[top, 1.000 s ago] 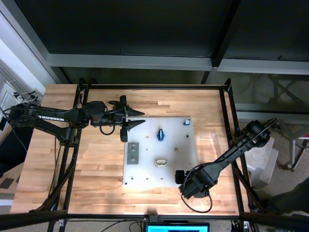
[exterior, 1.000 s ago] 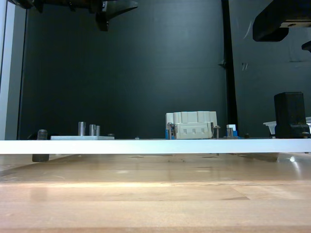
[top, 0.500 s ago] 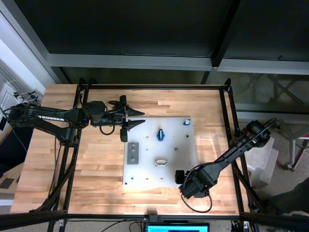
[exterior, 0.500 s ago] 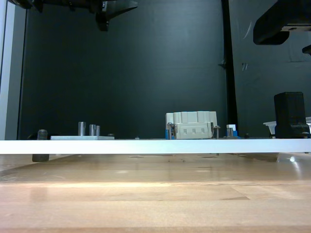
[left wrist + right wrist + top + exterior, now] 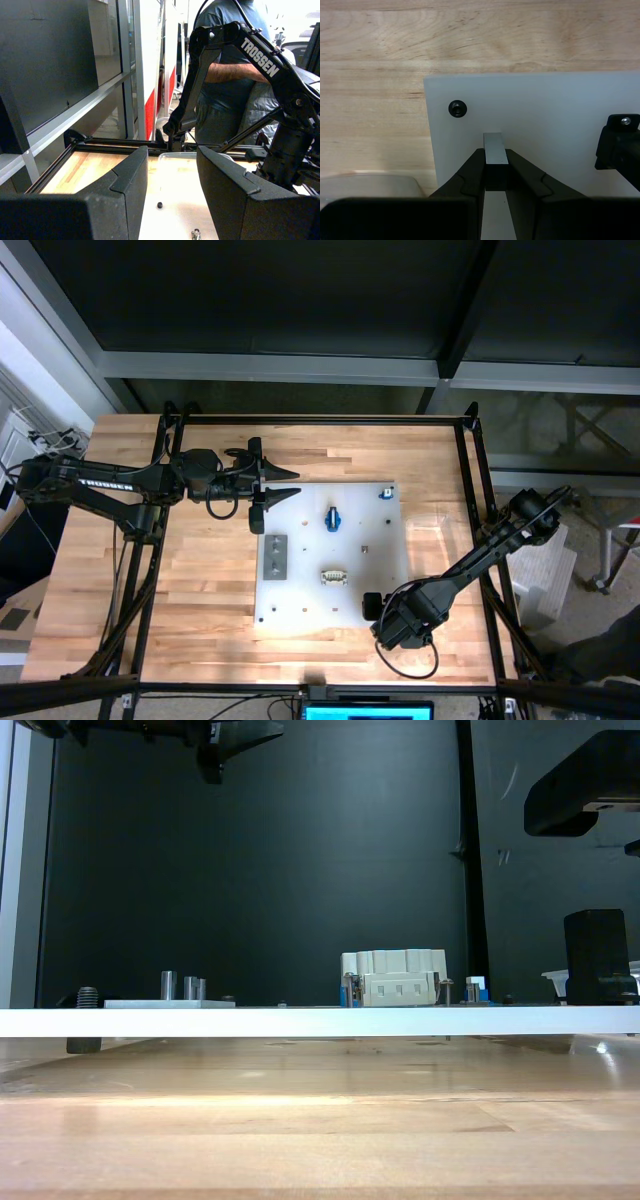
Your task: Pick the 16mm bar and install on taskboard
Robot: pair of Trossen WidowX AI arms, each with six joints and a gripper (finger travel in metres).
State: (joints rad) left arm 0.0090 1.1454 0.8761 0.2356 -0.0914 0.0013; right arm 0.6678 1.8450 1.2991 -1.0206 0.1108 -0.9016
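Wood lies bare on the table (image 5: pixel 205 580) at 9 o'clock of the white taskboard (image 5: pixel 300 595), a wide stretch inside the black frame (image 5: pixel 320 419) that rims the top. At 11 o'clock of the board, by its far-left corner and high above it in the low view, hangs the left gripper (image 5: pixel 298 483), fingers spread wide with nothing between them. On the board stand a grey peg plate (image 5: pixel 274 558), a blue part (image 5: pixel 332 518) and a pale connector (image 5: pixel 333 578), all apart from both arms. The right gripper (image 5: pixel 495 155) sits over the board's 5 o'clock corner, just beside a black block (image 5: pixel 372 602), with wood showing at 3 and 6 o'clock of it. Its fingers clamp narrow on the 16mm bar (image 5: pixel 495 142), whose square grey end juts past the fingertips above the board, near a corner screw (image 5: pixel 457 108). Whether the bar touches the board I cannot tell.
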